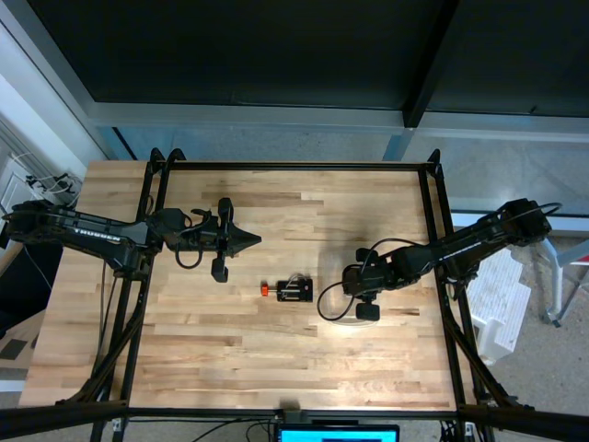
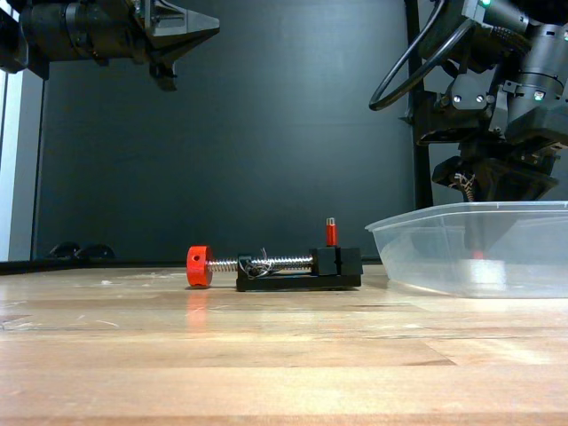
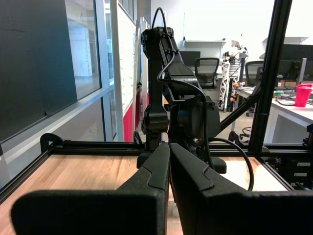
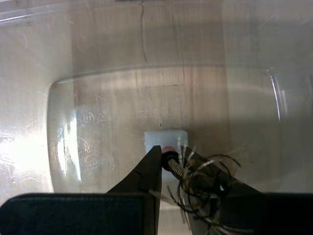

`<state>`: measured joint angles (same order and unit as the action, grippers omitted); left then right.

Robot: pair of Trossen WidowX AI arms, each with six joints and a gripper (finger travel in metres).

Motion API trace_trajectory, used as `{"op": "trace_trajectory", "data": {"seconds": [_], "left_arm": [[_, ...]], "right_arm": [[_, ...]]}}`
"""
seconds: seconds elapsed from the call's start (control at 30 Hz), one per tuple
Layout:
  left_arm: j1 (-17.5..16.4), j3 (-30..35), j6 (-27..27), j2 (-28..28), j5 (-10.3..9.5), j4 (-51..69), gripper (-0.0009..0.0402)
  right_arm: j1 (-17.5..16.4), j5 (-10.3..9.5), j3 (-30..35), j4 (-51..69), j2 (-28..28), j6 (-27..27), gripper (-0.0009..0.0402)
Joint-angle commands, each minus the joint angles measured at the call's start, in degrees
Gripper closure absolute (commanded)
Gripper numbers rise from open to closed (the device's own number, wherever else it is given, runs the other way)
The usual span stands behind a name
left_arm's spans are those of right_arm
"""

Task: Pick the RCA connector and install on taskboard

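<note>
Left pincer [image 1: 256,240] hangs closed, level, high; right pincer [image 4: 171,151] points down, clamping the RCA connector [image 4: 172,162].

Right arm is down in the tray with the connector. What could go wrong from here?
1. The right gripper, inside the clear tray, holds the RCA connector with its tip at the white piece; lifting may drag that piece.
2. Loose wire strands could snag.
3. A low move toward the taskboard might hit the tray wall.
The left gripper is parked high, shut.
</note>
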<state>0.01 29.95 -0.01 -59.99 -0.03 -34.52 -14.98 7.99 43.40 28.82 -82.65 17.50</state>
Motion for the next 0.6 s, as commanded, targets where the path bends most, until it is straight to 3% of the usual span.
{"op": "trace_trajectory", "data": {"seconds": [0.03,0.27,0.6], "left_arm": [[0.0,0.0,0.0,0.0,0.02,0.0,0.0393],[0.0,0.0,0.0,0.0,0.02,0.0,0.0393],[0.0,0.0,0.0,0.0,0.02,0.0,0.0393]], "right_arm": [[0.0,-0.02,0.0,0.1,1.1,0.0,0.0392],[0.0,-0.04,0.9,2.9,4.3,0.1,0.0392],[0.1,0.00,8.7,12.6,7.6,0.0,0.0392]]}}
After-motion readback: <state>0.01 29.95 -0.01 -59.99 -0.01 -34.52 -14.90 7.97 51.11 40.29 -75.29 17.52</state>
